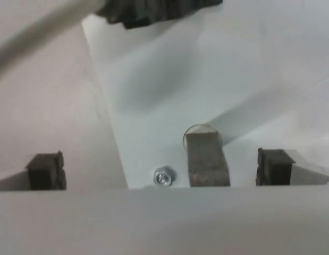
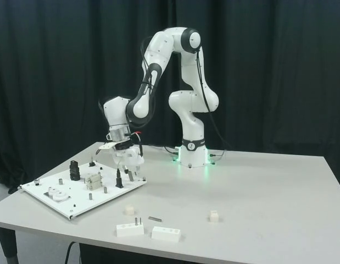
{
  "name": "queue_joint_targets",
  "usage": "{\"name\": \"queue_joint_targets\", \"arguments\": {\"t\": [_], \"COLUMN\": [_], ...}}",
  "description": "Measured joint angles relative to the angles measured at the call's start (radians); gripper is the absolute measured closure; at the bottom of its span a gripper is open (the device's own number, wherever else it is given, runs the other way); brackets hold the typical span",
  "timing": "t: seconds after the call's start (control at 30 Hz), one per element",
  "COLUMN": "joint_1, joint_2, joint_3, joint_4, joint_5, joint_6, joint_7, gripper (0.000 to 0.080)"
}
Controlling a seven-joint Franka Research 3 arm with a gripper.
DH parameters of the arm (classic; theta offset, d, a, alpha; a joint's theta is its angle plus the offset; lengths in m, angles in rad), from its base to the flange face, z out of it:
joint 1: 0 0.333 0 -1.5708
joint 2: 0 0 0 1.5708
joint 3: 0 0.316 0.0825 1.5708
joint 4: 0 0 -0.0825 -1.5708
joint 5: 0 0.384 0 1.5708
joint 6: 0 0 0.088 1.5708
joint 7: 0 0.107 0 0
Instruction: Insert square peg 4.
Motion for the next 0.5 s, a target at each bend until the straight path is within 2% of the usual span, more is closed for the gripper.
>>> {"name": "queue_joint_targets", "arguments": {"t": [0.5], "joint_1": [0.0], "joint_2": [-0.075], "joint_3": [0.003], "joint_4": [0.008], "joint_5": [-0.169], "joint_6": [-0.078], "joint_7": [0.152], "gripper": [0.0003]}}
